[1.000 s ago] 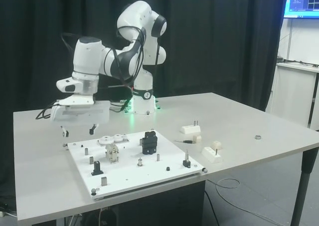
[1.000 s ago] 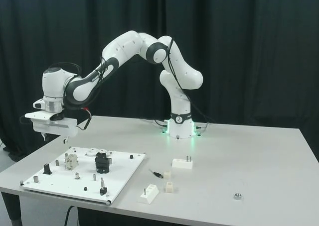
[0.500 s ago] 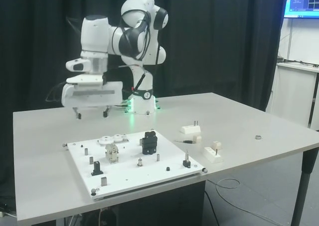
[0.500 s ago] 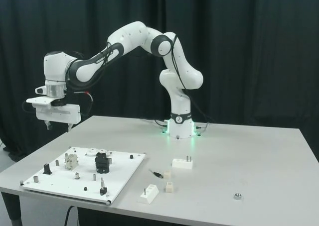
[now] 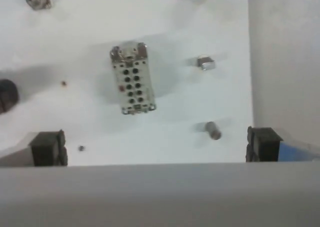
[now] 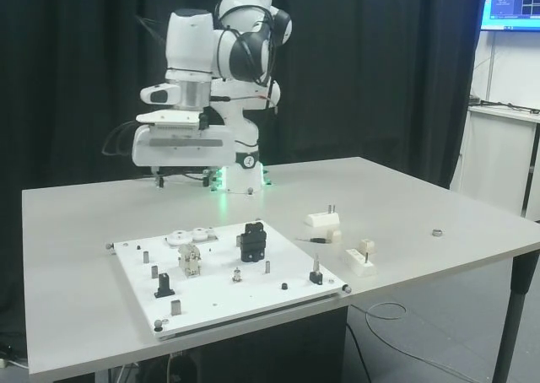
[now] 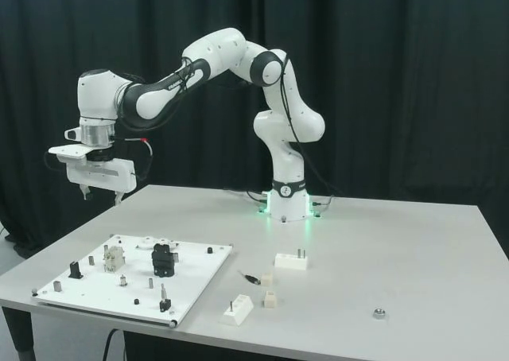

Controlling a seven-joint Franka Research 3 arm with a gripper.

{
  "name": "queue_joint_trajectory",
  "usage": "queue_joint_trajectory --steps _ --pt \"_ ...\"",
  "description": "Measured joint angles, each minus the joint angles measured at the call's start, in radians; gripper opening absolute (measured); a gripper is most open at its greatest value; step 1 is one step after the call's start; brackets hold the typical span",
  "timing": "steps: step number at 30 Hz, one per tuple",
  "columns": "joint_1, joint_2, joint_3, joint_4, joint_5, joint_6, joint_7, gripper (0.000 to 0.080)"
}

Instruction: Pick square peg 1.

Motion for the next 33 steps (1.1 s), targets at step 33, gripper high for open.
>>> queue_joint_trajectory --steps 33 --pt "0.269 -0.023 0.0 0.009 -0.017 -0.112 0.74 0.08"
